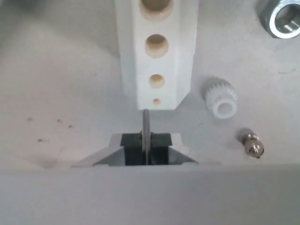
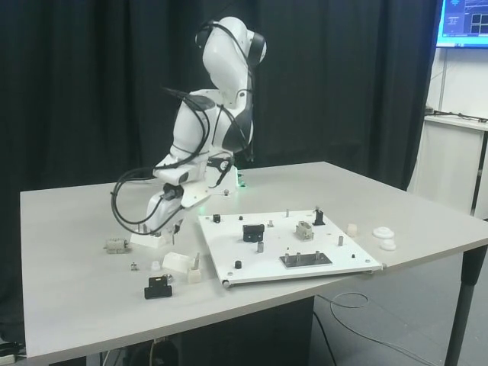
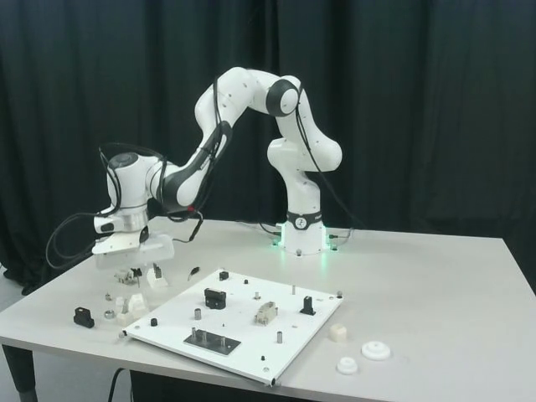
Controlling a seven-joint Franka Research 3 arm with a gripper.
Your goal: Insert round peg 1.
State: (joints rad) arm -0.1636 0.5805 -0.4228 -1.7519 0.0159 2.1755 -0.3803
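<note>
In the wrist view my gripper is shut on a thin grey round peg, whose tip hangs just short of the end of a white holder block. That block has a row of round holes of falling size; the smallest hole is nearest the peg tip. In the first room view the gripper is low over the white block, left of the white board. In the second room view the gripper hangs over small parts at the table's left.
Beside the block lie a white gear, a small metal fitting and a large steel nut. A black clamp and white pieces sit near the front edge. The board carries pegs and a black part.
</note>
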